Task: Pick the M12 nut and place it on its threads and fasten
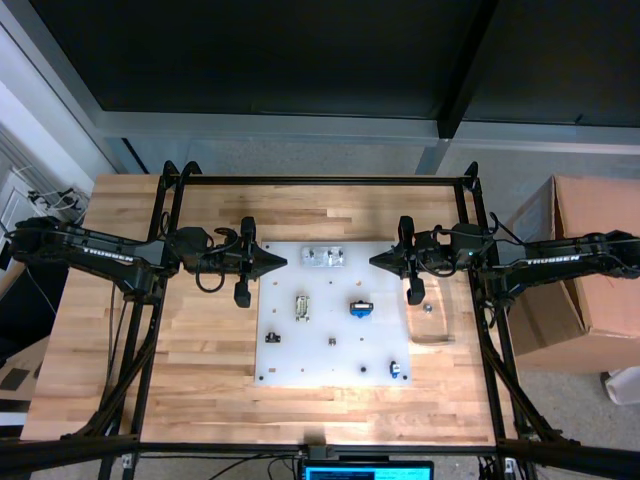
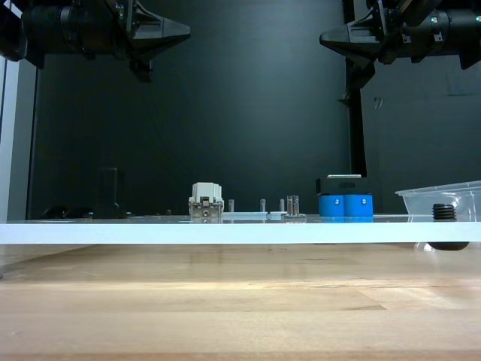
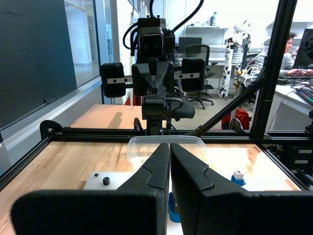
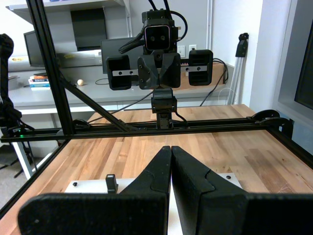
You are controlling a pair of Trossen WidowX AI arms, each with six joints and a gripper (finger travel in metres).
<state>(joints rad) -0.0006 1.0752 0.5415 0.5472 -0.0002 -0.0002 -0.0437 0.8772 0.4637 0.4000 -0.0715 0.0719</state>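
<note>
M12 nut (image 1: 427, 308), small, silver, in clear tray (image 1: 441, 341), left pincer (image 1: 284, 262) and right pincer (image 1: 372, 260) closed, empty, above board (image 1: 300, 352)

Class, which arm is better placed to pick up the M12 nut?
Probably right. The nut lies in the clear tray right of the board, nearest the right end effector; the left end effector hangs above the board's left part. Both are shut, raised.

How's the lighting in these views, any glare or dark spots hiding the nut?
High view: even light, no glare; the silver nut lies free in the clear tray. Low view: black backdrop, left gripper and right gripper silhouetted high over the white board; stud bare. Wrist views: bright rooms behind, shut fingers dark.
</note>
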